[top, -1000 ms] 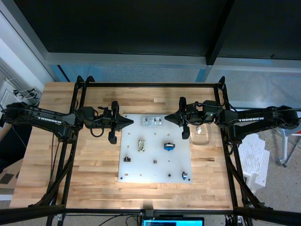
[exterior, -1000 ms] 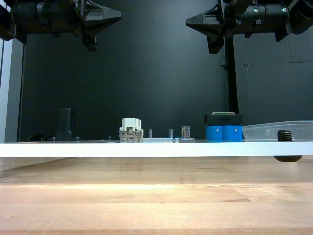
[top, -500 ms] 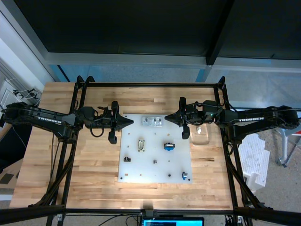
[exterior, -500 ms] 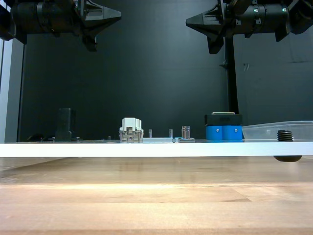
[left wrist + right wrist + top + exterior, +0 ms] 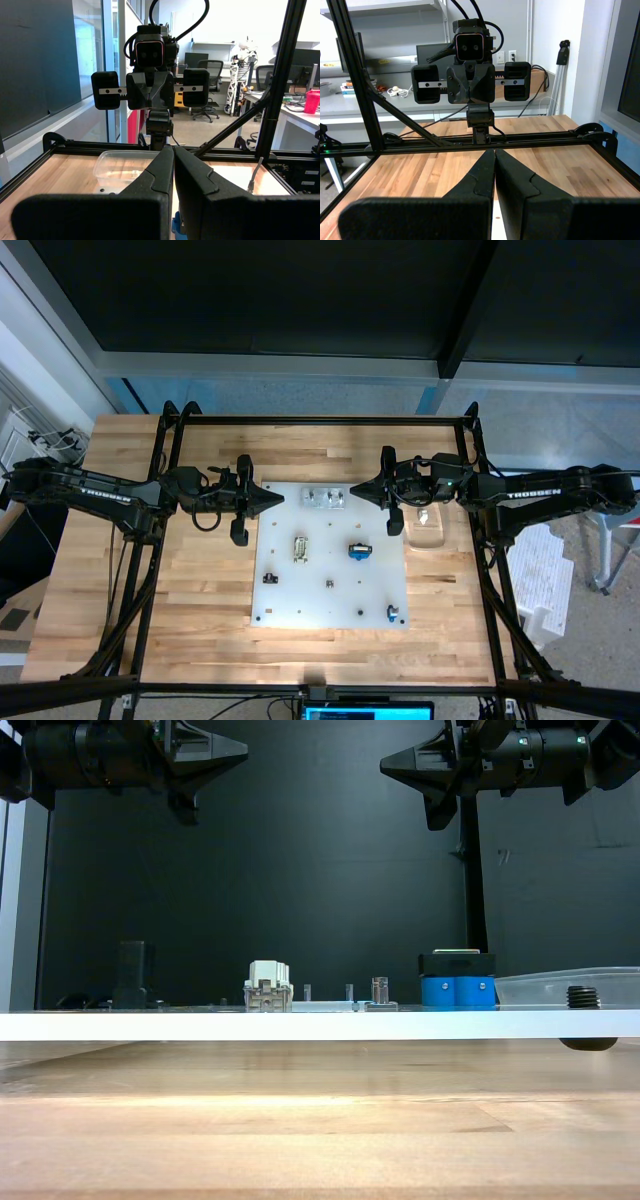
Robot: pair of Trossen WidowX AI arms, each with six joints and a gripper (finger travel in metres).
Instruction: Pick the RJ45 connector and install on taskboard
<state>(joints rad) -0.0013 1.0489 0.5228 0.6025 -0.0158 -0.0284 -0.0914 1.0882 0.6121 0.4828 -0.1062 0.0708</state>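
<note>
Both arms hang high above the white board (image 5: 300,610), facing each other. My left gripper (image 5: 280,498) (image 5: 173,150) is shut with nothing between its fingers. My right gripper (image 5: 352,490) (image 5: 495,151) is also shut and empty, left of the clear tray (image 5: 427,530). The tray holds a pale shape with no dark piece or cable on it. The blue jack (image 5: 393,614) at the board's near right corner carries a greyish piece on top. A thin grey cable (image 5: 254,175) stands up on that side. The connector appears to sit in the jack, though I cannot tell for sure.
Other fittings stand on the board: a pale block (image 5: 300,548), a blue-and-black part (image 5: 359,551) and a clear piece (image 5: 326,499). Black frame rails (image 5: 320,421) ring the wooden table. A laptop screen (image 5: 368,710) sits at the near edge.
</note>
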